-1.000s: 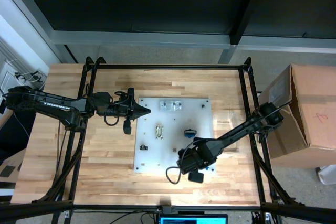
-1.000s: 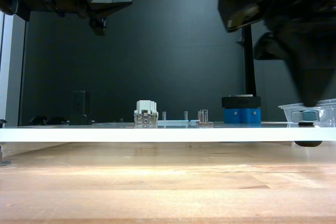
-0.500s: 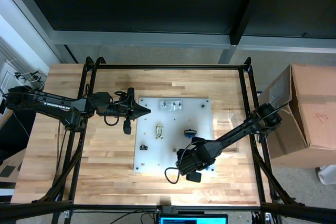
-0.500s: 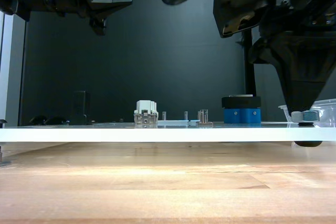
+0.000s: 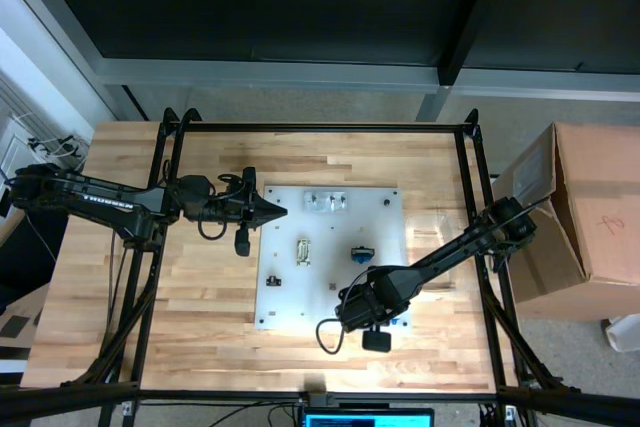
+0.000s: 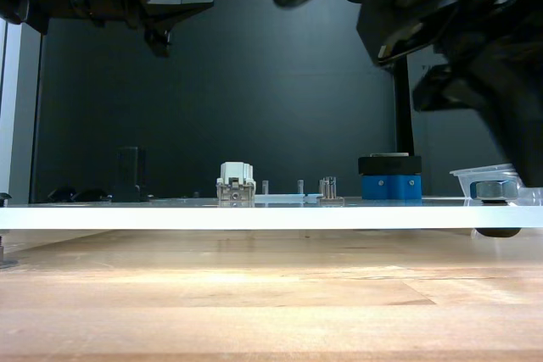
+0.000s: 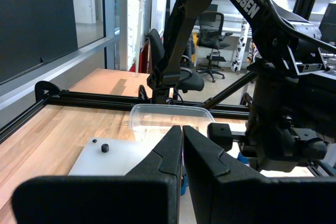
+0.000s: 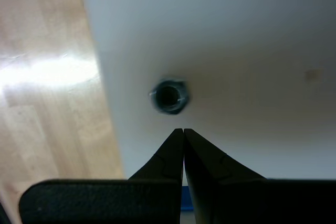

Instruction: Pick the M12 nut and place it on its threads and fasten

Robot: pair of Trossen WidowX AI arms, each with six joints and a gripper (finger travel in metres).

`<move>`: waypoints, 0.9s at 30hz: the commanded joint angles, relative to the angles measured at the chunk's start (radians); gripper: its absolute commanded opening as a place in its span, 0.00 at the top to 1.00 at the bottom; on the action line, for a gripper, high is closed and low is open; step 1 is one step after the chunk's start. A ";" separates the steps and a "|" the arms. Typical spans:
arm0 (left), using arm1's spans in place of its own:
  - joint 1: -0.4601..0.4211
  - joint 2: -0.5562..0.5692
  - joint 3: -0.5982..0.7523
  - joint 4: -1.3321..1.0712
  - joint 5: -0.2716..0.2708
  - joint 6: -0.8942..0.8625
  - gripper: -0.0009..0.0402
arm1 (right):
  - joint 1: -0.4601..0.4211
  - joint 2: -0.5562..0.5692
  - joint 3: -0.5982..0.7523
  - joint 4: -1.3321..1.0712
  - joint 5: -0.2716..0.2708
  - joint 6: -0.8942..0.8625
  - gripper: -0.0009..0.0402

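Here one small silver hexagonal nut (image 8: 169,96) sits free on its black stud (image 6: 492,202), before one clear plastic tray (image 7: 170,114), beyond the right tool (image 8: 183,130), pinched shut (left tool (image 7: 182,127) likewise closed, above the left edge of the white board (image 5: 290,292)).

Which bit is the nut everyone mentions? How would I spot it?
Find the white board in the middle, then its near right edge, where the right gripper points; the left gripper hangs over its far left. The silver nut sits there on its black stud, the only hexagonal ring, free of the gripper.
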State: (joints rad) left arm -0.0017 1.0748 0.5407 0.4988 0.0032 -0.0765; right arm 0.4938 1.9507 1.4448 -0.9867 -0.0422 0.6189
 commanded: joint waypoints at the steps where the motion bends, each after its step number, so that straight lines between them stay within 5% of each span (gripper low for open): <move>1: 0.000 0.000 0.000 0.000 0.000 0.000 0.98 | 0.001 -0.014 0.012 -0.010 0.035 0.004 0.98; 6: 0.000 0.000 0.000 0.000 0.000 0.000 0.98 | 0.001 -0.021 0.037 -0.027 0.104 0.005 0.98; 22: 0.000 0.000 0.000 0.000 0.000 0.000 0.98 | 0.003 0.020 0.002 0.034 0.097 0.027 0.98; 24: 0.000 0.000 0.000 0.000 0.000 0.000 0.98 | 0.004 0.020 0.001 0.039 0.051 0.027 0.98; 27: 0.000 0.000 0.000 0.000 0.000 0.000 0.98 | 0.005 0.018 0.001 0.057 -0.138 -0.046 0.98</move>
State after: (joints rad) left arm -0.0017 1.0748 0.5407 0.4984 0.0032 -0.0765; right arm 0.4969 1.9701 1.4460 -0.9337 -0.1005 0.6182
